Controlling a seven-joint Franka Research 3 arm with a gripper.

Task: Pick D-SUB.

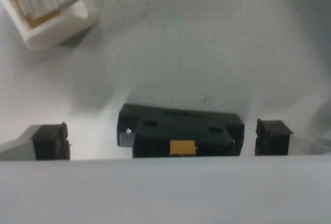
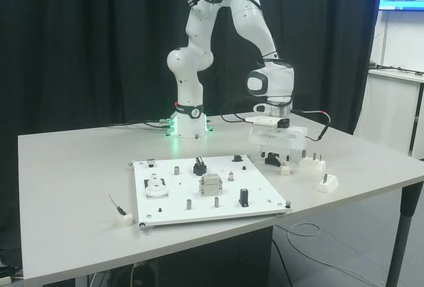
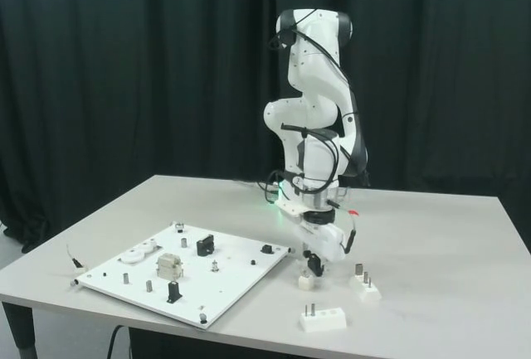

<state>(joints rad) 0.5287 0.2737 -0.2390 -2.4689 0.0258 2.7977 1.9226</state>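
D-SUB lying flat on grey table, black body btwn fingertips of gripper, near white board. Gripper spread wide, nothing gripped; gap seen each side of connector, so fingers judged positioned to straddle it before closing. White holder well apart

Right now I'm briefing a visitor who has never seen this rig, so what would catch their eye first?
The white arm arches from its base at the back of the grey table down to the gripper, which straddles a black D-SUB connector lying on the table, fingers open on either side. Next comes the white board studded with small parts at the table's front, beside the gripper.
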